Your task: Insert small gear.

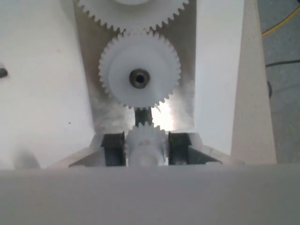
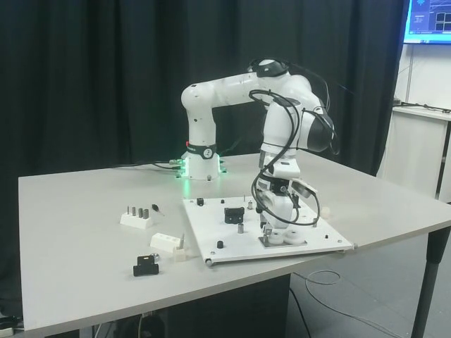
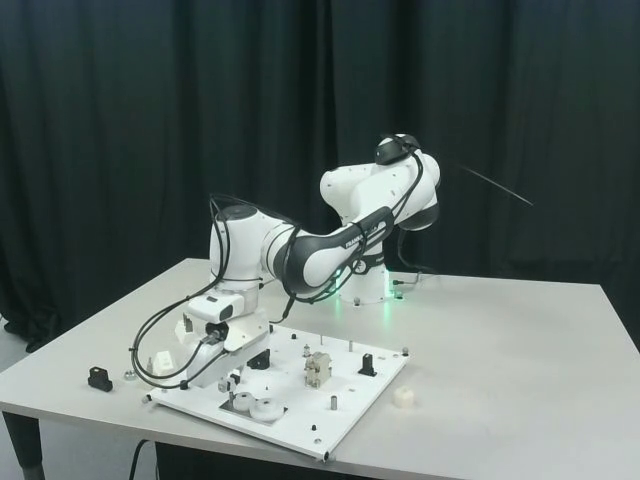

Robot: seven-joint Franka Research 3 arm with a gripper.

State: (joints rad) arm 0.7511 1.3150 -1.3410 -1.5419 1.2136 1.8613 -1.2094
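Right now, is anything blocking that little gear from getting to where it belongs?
Nothing visible does. The end effector holds the small gear just over a dark peg beside the middle gear, and only bare metal plate shows around the peg.

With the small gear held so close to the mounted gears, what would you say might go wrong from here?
1. The small gear sits right beside the medium gear; if their teeth meet tip to tip on the way down, it may jam instead of meshing.
2. The dark peg shows just ahead of the small gear; a slight offset could land the bore on the peg's top.
3. The gripper jaws clamp the gear at its sides, so a jam may tilt it in the grasp.
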